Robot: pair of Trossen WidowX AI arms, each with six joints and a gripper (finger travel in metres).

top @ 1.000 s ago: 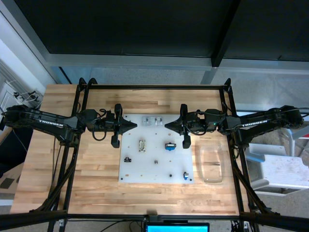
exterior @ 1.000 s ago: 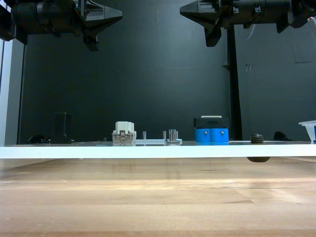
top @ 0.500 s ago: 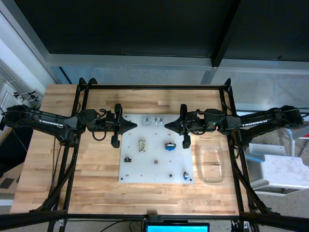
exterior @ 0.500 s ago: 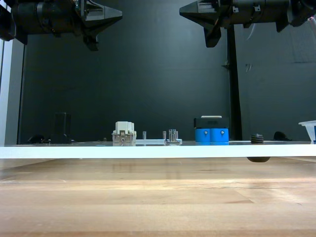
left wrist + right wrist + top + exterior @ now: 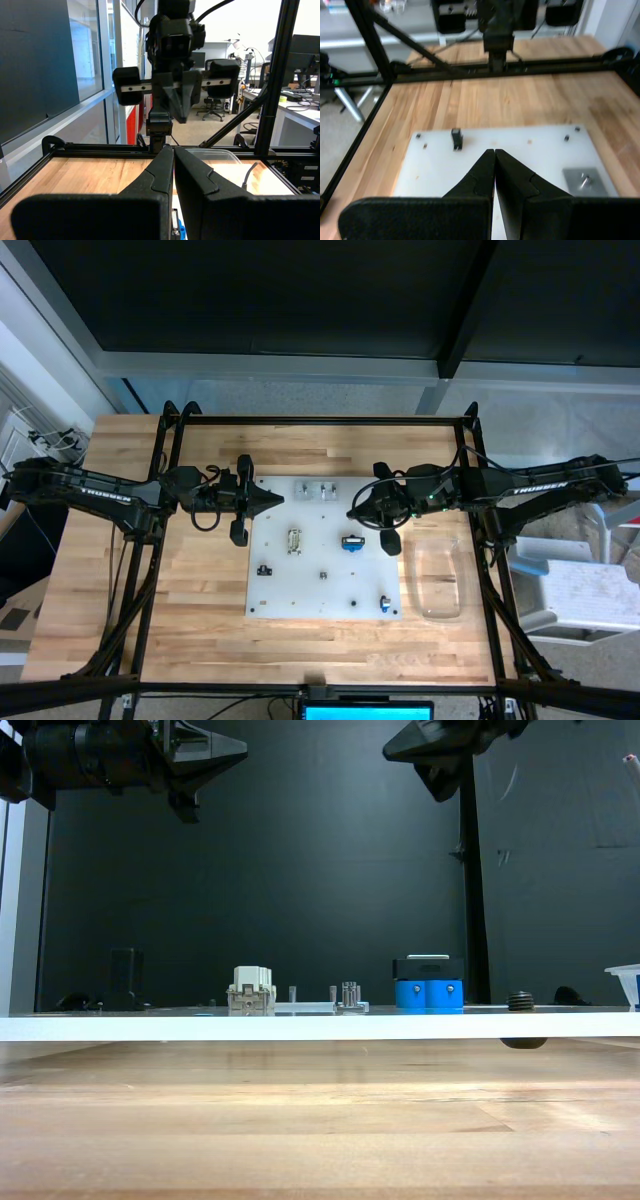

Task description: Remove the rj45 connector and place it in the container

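The rj45 connector sits plugged at the white board's near right corner, close to the container on the table. My right gripper hovers high over the board's far part, jaws together, empty — my left gripper likewise, over its far left edge.

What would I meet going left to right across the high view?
Left gripper, jaws shut, at the board's left edge → silver-grey connector → blue connector block → rj45 connector → container. Right gripper, jaws shut, hangs in line with the blue block, so unplaced.
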